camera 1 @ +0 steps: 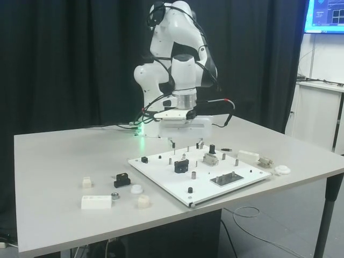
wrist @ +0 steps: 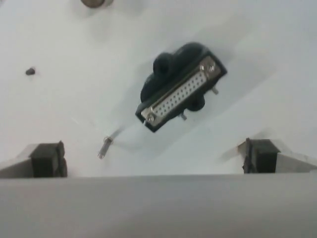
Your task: Remove BNC.
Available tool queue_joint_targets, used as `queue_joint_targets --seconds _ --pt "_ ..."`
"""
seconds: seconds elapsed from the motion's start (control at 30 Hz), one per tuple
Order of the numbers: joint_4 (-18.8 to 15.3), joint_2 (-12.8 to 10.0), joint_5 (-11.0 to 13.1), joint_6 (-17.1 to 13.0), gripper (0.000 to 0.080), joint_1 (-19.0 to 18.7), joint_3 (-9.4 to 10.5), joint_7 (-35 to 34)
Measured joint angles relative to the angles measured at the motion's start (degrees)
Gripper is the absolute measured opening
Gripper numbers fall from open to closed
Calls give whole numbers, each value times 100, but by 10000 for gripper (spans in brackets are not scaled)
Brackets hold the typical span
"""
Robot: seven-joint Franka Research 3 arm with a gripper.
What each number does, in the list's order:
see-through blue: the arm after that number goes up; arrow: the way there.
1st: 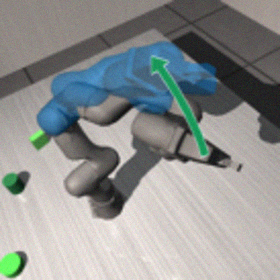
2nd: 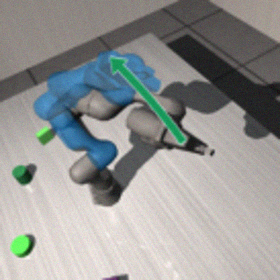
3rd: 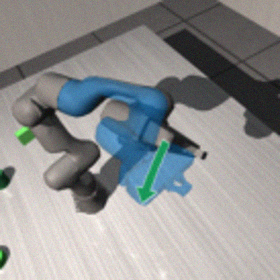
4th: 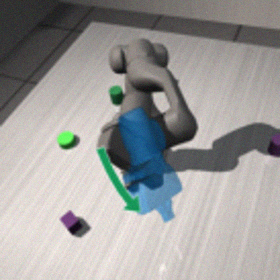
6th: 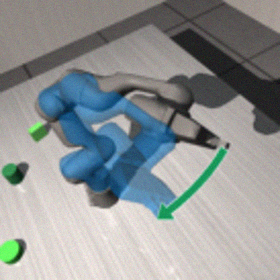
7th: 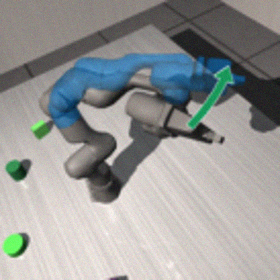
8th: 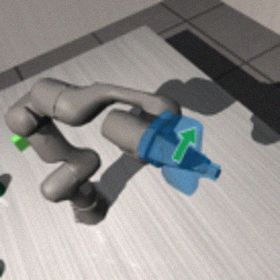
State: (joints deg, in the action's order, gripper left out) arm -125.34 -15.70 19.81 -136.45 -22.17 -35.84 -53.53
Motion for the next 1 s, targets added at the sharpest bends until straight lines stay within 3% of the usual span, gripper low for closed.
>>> queue_joint_targets --seconds 0.67,1.0 --pt "-1128 400 5 -1081 800 -396 6 -1758" --pt "-1461 422 5 -1374 800 -629 7 -1996"
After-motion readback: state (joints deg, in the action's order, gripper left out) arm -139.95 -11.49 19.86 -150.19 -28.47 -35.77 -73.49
